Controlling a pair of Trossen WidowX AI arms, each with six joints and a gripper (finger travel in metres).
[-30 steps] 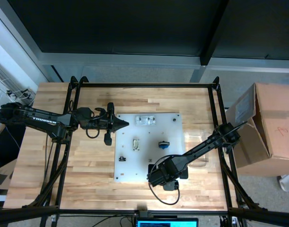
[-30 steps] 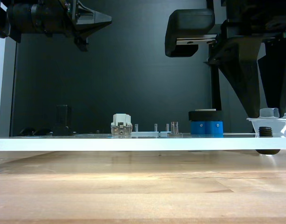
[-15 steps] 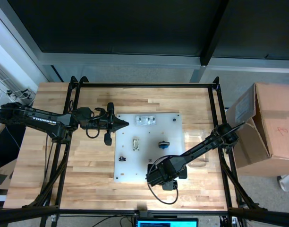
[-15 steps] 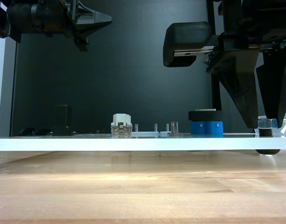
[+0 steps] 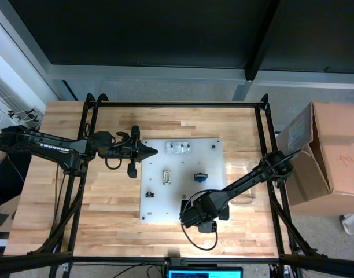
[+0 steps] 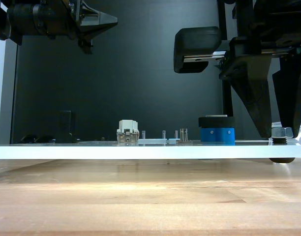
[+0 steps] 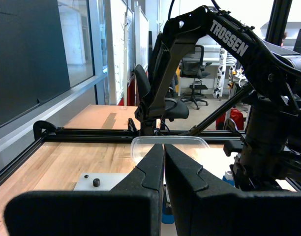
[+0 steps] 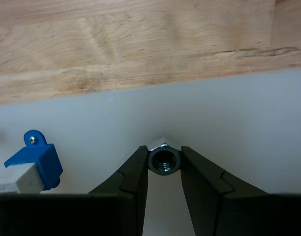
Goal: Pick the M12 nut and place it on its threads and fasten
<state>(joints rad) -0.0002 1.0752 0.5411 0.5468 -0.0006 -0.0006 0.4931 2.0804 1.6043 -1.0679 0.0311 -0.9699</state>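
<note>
- Nut (image 8: 164, 161), small, silver and hexagonal, sits atop the short black ribbed stud (image 6: 280, 141) near the white board's (image 5: 159, 202) near right edge, a few ribs showing beneath.
- Right gripper (image 6: 280, 130) clamps the nut between its fingertips.
- Left gripper (image 5: 152, 152), closed and empty, hovers high above the board's left edge.

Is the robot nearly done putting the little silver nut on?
Partly. Done: the small silver nut sits atop its short black ribbed stud. In hand: the right claw grips it there. To do: ribs show below it, so screwing down is not finished. The left claw hangs shut, high over the white board at its far left edge.
</note>
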